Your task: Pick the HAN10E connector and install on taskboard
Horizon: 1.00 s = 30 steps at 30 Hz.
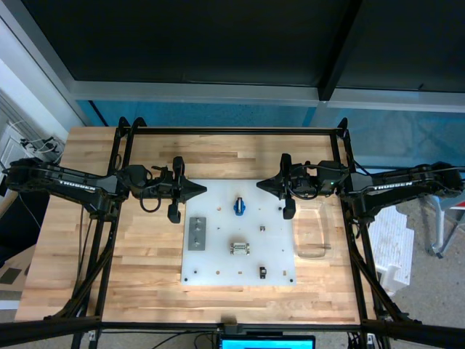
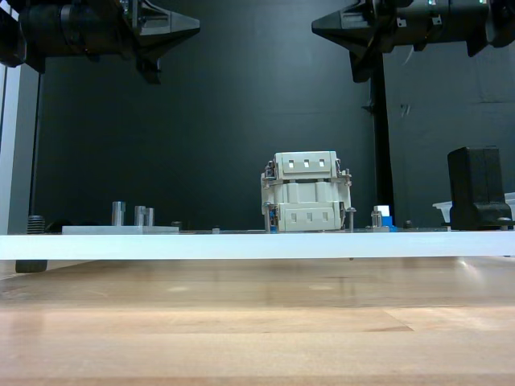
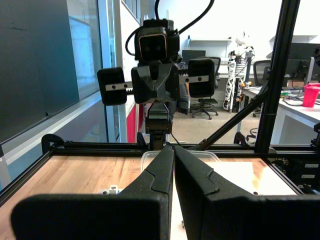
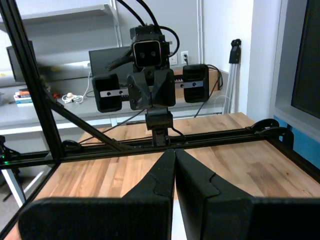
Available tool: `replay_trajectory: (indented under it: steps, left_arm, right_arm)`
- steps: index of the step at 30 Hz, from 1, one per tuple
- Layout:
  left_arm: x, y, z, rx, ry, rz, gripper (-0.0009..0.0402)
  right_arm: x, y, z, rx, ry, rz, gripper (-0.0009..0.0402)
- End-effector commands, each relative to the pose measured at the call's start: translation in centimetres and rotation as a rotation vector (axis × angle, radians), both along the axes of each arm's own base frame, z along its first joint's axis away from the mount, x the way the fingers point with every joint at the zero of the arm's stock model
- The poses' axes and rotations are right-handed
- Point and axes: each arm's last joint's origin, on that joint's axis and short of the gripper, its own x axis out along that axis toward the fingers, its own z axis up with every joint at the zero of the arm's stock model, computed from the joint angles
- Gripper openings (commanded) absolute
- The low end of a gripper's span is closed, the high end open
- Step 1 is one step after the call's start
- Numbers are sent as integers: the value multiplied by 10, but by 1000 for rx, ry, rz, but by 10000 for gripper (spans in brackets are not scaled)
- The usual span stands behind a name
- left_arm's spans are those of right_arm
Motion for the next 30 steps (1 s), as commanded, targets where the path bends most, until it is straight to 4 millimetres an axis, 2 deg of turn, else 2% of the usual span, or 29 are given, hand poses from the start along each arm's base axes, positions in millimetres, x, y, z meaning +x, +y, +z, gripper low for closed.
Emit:
replay_trajectory:
  steps: [1, 30]
  left_arm:
    - [0, 0, 0, 0, 0, 0, 1]
    - [0, 0, 0, 0, 0, 0, 1]
  right_arm:
    - [0, 0, 1, 1, -10, 17, 0]
    - [0, 0, 2, 0, -15, 19, 0]
